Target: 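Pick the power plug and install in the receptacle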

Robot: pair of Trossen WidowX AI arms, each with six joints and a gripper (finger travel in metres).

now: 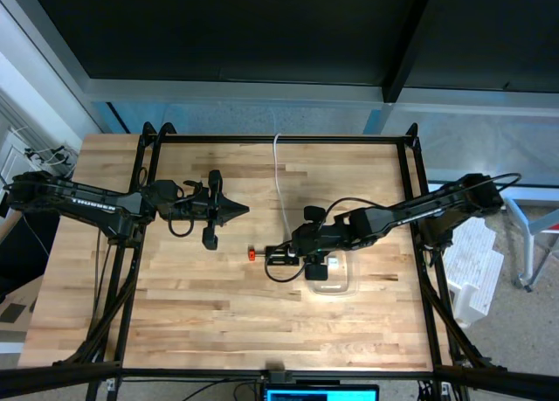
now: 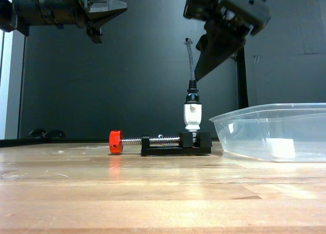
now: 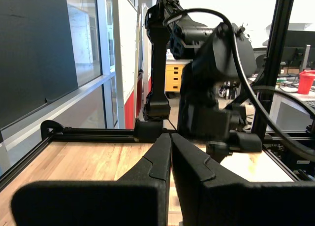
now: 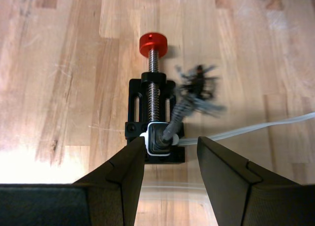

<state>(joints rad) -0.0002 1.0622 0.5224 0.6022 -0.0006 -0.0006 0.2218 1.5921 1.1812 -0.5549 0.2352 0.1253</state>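
Two grippers: left gripper at the left, right gripper over the one clamp. One receptacle, one power plug — and one clear tray.

Right gripper at receptacle, left gripper apart

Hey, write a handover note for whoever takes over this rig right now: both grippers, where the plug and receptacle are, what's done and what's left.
Left gripper: shut, holding nothing, in the air at the left, away from the work.
Right gripper: open, holding nothing, hanging just above the receptacle.
Power plug: upright on top of the receptacle, its braided lead pointing up. The receptacle sits in the black clamp, beside the clear tray.
Done: the plug looks inserted, and no finger touches it.
Left: check that it is fully seated, then back the arm away.
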